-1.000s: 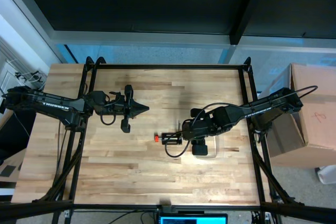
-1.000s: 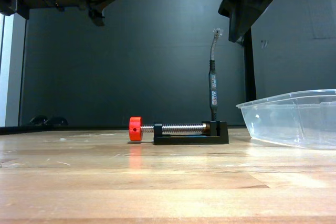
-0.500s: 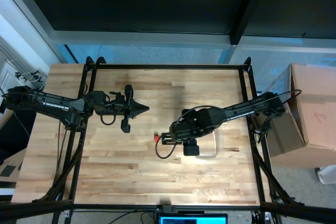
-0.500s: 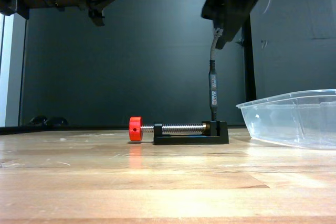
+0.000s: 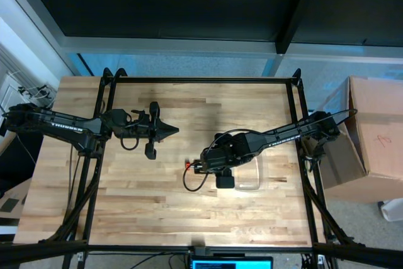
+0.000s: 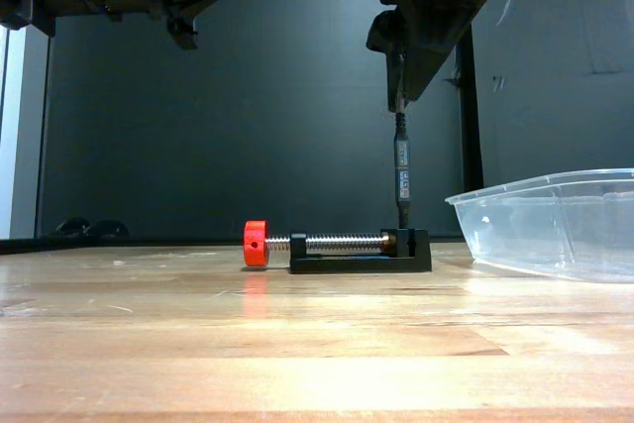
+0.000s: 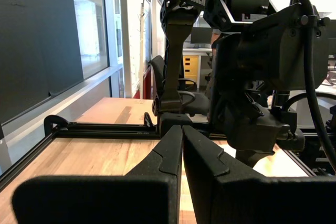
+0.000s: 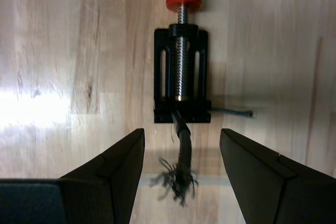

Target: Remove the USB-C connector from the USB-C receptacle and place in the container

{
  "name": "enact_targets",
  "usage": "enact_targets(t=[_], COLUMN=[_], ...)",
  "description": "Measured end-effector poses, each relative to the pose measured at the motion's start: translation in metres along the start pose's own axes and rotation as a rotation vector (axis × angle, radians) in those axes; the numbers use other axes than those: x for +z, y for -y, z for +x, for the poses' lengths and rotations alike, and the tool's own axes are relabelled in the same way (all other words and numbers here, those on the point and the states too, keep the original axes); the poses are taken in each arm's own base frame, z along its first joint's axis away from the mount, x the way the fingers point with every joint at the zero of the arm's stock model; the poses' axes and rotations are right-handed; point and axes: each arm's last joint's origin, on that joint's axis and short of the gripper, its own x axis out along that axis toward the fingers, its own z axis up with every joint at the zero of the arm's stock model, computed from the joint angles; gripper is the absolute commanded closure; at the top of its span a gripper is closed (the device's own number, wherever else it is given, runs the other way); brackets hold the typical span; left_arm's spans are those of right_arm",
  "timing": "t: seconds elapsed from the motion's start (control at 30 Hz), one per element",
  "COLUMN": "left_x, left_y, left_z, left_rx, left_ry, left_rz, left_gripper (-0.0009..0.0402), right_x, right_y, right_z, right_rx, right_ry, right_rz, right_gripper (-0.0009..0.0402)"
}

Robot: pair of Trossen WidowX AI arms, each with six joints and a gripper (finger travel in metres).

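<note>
The right gripper (image 6: pixel 400 96) hangs with its fingers (image 8: pixel 122 167) spread wide. Between them rises the frayed cable end of the USB-C connector (image 6: pixel 401 170). Below the fingers, the connector stands upright, plugged into the USB-C receptacle (image 6: pixel 407 242) on the bench (image 6: pixel 297 344). The clear container (image 6: pixel 555 225) sits just beside. Well apart, the left gripper (image 7: pixel 182 128) hovers with its fingers pressed together, empty.

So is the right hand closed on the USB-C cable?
No, the right hand is open astride the upright cable; the left hand hangs shut, far off.
</note>
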Motion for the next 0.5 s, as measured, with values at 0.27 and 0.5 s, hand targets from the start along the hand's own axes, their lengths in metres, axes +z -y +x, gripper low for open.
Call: enact_targets(t=[0.27,0.5], left_x=[0.0,0.0], left_y=[0.0,0.0], left_z=[0.0,0.0], left_rx=[0.0,0.0], left_ry=[0.0,0.0], left_rz=[0.0,0.0], left_gripper=[0.0393,0.0393], right_x=[-0.008,-0.019], right_y=[-0.001,0.0], right_z=[0.016,0.027], right_rx=[0.008,0.017], right_ry=[0.036,0.075], right_rz=[0.012,0.034], right_gripper=[0.0194,0.0202])
